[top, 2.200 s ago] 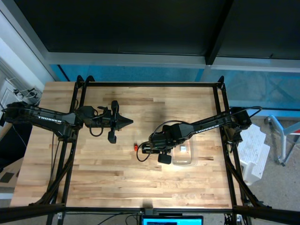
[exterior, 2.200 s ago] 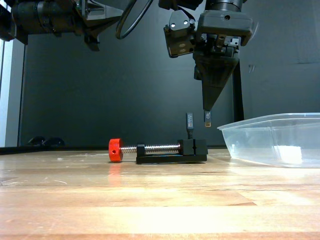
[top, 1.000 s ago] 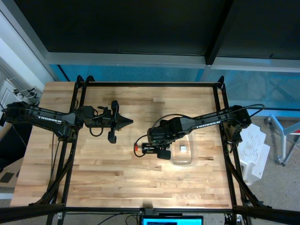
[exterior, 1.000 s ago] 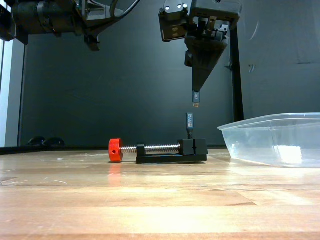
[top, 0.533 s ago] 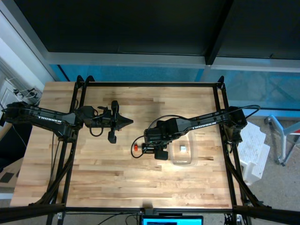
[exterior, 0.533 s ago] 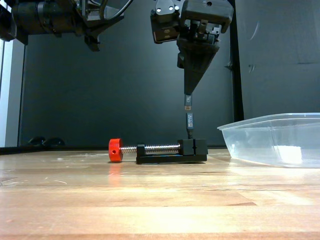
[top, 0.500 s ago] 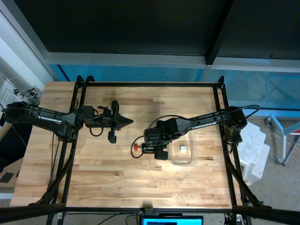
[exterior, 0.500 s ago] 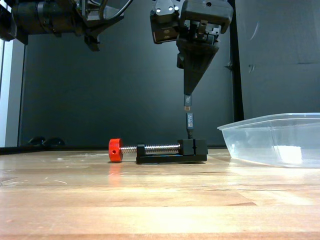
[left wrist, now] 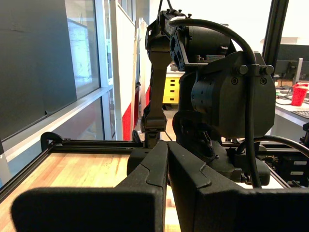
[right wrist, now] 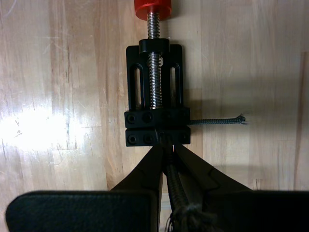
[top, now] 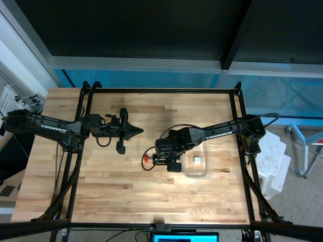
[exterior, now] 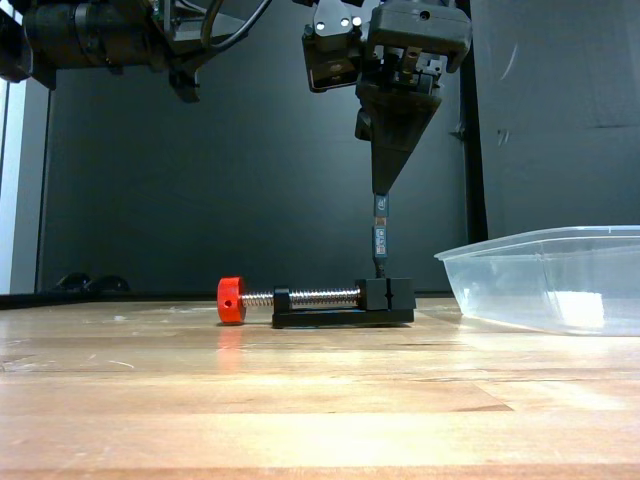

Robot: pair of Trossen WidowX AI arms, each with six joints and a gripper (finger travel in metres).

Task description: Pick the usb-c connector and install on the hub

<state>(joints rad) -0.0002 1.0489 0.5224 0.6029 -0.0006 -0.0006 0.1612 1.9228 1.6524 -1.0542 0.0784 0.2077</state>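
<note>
your right gripper hangs straight above the vise, fingers pinched on the usb-c connector so that only a narrow slit shows between them. the connector hangs below the fingertips with its long axis upright and its plug end down toward the vise.

the hub stands clamped upright in the vise, at the end away from the red knob. in the low view the connector's lower end meets the top of the hub, and the two make one vertical line. you cannot tell from here whether the plug has gone in at all or only touches the mouth. in the right wrist view the fingertips sit directly over the clamping end of the vise, which hides the joint.

so the coming move looks like a plain push down along that upright axis toward the vise. i judge any sideways lean would bind the plug.

your left gripper is well apart from the vise, higher up on the left arm's side, with its fingers pressed together on nothing. the right arm is far nearer. a clear plastic tub sits beside the vise, on the side away from the knob.
</note>
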